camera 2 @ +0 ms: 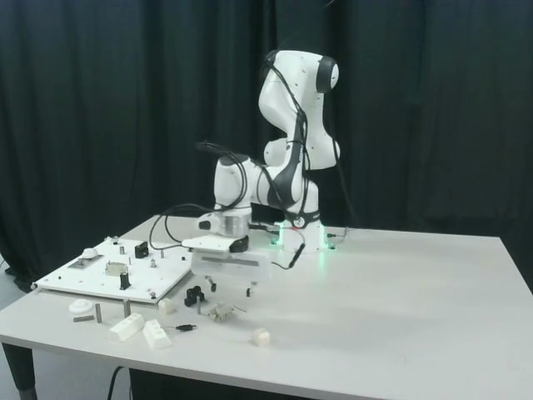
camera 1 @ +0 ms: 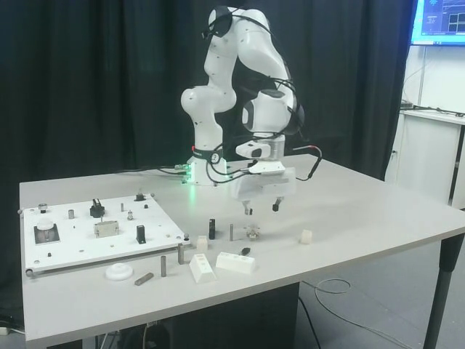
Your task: Remove BNC.
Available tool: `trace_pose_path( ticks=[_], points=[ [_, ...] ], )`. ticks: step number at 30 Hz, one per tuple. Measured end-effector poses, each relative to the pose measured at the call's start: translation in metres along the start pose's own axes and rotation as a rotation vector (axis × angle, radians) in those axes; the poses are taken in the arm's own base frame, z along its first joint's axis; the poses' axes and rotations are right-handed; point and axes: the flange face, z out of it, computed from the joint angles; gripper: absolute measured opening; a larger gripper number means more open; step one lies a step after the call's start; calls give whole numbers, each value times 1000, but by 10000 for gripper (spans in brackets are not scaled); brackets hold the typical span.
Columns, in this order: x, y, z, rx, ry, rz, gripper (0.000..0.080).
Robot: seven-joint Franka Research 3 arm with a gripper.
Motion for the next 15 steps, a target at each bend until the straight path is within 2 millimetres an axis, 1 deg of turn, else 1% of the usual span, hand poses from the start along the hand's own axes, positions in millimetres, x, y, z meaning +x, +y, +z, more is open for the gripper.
trace_pose_path(
  ticks=[7, 15],
  points=[
    [25, 21, -9, 10, 25, 55, 800],
    [58, 54, -24, 7, 60, 87, 800]
  ],
)
